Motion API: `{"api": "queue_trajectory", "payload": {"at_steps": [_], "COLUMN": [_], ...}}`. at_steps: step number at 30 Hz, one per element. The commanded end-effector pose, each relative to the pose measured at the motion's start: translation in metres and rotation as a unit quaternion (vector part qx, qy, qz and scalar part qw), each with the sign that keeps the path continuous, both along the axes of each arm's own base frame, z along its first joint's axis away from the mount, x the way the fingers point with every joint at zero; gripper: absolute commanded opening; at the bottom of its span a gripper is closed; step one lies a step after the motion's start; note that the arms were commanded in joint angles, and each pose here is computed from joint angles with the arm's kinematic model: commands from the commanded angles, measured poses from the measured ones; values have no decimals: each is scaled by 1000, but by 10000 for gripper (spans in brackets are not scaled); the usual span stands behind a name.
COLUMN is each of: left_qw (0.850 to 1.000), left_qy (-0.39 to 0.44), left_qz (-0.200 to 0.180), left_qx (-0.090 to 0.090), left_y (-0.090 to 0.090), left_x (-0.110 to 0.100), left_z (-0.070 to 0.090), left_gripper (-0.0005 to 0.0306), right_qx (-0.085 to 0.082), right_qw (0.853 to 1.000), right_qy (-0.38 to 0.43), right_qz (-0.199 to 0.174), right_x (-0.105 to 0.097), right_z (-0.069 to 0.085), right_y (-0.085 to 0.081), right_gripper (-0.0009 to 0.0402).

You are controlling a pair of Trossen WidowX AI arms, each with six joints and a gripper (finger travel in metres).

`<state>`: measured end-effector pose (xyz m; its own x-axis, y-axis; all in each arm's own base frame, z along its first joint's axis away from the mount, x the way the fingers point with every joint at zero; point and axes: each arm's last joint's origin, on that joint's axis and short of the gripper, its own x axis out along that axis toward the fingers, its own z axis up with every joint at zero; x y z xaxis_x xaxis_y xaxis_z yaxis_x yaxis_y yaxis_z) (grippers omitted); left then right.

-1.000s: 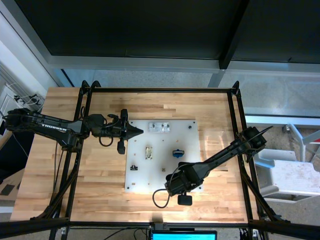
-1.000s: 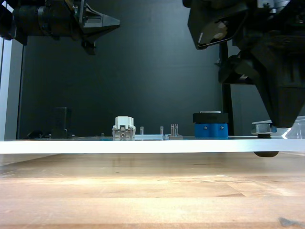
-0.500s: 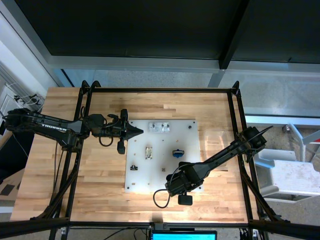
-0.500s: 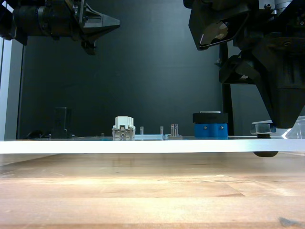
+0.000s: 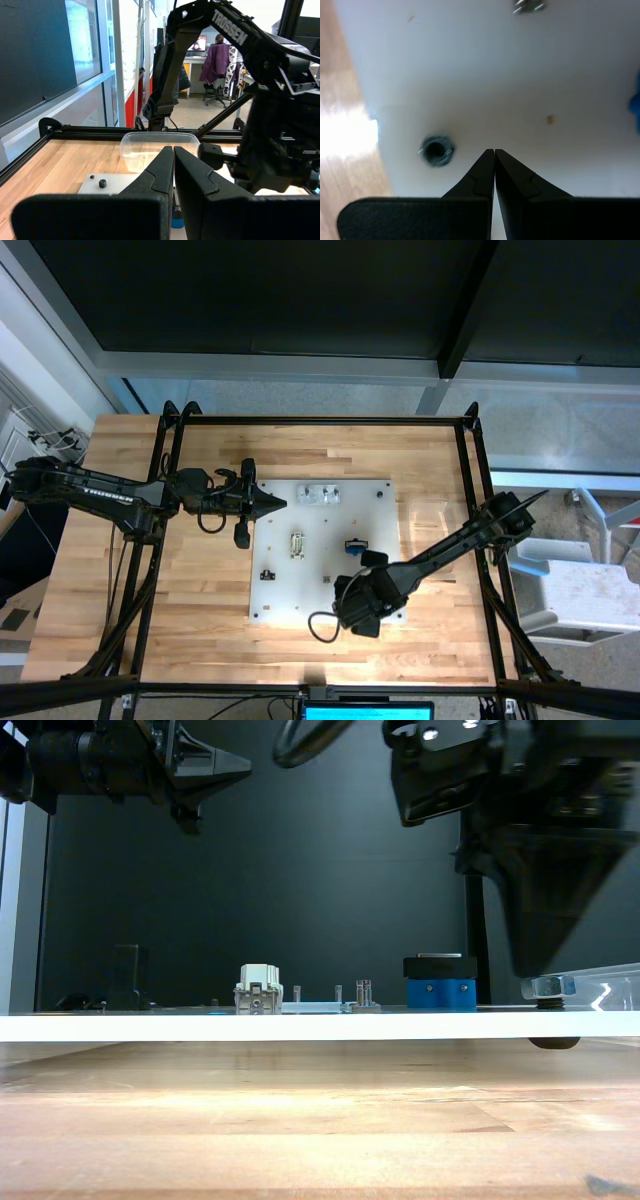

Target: Unfasten the M12 fastener and place in the container

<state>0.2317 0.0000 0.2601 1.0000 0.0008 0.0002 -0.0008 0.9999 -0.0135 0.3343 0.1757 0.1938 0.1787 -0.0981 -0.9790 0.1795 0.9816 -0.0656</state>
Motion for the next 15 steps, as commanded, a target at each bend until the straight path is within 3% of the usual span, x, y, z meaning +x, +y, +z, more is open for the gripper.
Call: {"api": "queue_trajectory", "payload": {"at_steps": [1,5,11,15], "left_qw": [1000,1000,1000,1000], "left_qy": [0,-1,0,0], "left_qz": [0,0,0,0], "left_qx": [0,0,0,0], "left_y": [0,0,0,0], "left_x": [0,0,0,0], "left_z": [0,0,0,0], "left_gripper": [0,0,0,0], "right_qx": [28,55,117,125], "right_qw": [1000,998,993,992], "right_qy": [6,9,22,14], "right_qz": [-4,0,17,26], "right_x": [-2,-4,-3,-1], "right_z": [6,13,20,18], "right_y": [1,2,7,8], "right_gripper": [0,0,0,0]}}
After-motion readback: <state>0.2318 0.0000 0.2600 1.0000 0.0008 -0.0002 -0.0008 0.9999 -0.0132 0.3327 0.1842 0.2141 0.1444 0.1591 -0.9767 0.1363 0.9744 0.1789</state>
